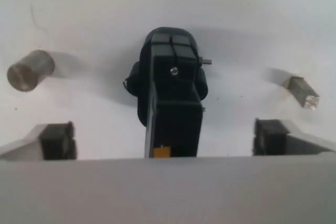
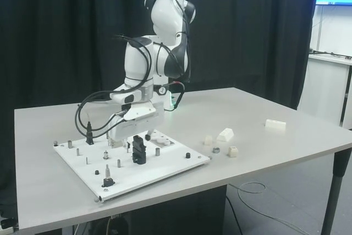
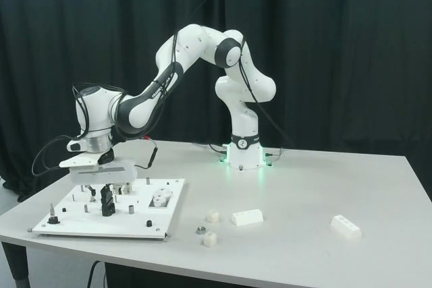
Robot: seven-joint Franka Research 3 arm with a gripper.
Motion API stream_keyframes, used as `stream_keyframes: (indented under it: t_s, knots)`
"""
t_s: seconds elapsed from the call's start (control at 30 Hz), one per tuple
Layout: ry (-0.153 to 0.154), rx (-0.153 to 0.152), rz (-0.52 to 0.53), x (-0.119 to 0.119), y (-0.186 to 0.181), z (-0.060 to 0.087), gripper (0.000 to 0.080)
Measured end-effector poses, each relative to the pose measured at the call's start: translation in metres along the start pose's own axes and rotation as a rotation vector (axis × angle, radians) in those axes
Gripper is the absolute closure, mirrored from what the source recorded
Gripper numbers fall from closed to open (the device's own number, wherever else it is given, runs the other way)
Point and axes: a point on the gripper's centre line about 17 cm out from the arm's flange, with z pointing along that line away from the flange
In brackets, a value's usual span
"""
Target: Remove D-SUB.
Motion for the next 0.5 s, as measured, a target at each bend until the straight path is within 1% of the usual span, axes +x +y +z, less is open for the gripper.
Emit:
stream_keyframes:
  t_s: [0.2,0.23,0.4,0.43,0.5]
  knots:
    - [-0.01,0.017,0.004,-0.0044,-0.0026,0.001,0.0004]
    - [-0.011,0.019,0.005,-0.0049,-0.0027,0.001,0.0286]
    - [-0.014,0.026,0.006,-0.0065,-0.0034,0.0002,0.0286]
    - [-0.014,0.026,0.006,-0.0064,-0.0034,-0.0001,0.0472]
    - [-0.014,0.027,0.006,-0.006,-0.0034,-0.0008,0.0472]
